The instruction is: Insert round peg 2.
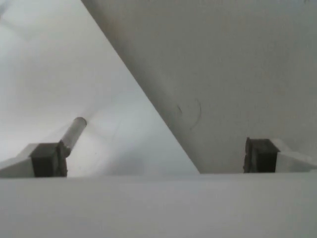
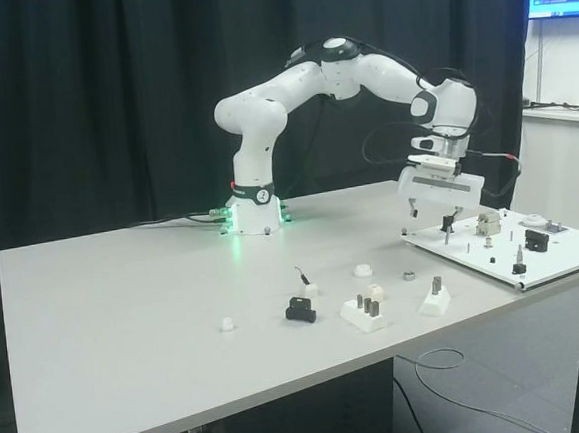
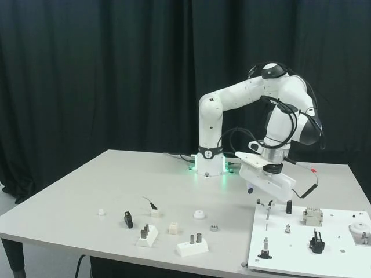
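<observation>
Hovering gripper (image 1: 156, 161), fingers apart, above board (image 3: 301, 255)

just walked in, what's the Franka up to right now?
The white arm's gripper hangs over the near corner of the white task board at the table's edge. The wrist view shows its fingers spread wide, with a thin round peg sticking out from one finger pad, not clamped between both. In the room views the peg stands upright just above the board. Spare pegs in white holders and small parts sit on the table.
</observation>
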`<move>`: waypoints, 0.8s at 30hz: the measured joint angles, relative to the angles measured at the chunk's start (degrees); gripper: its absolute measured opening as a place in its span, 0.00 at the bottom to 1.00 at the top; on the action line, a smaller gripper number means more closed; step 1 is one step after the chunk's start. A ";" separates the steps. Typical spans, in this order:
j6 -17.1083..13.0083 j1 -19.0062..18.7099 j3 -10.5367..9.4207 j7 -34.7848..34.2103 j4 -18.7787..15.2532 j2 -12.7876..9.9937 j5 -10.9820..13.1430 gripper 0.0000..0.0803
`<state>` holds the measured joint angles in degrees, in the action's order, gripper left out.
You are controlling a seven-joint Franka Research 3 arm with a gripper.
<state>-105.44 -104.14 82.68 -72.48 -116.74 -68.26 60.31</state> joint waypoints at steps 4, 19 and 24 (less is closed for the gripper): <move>0.01 0.00 -0.27 0.00 -0.12 0.00 -0.01 1.00; -0.03 0.00 -0.63 0.00 -0.18 -0.07 -0.33 1.00; -0.06 0.01 -0.66 0.00 -0.31 -0.09 -1.10 1.00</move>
<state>-105.50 -104.13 82.02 -72.48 -117.05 -68.35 59.21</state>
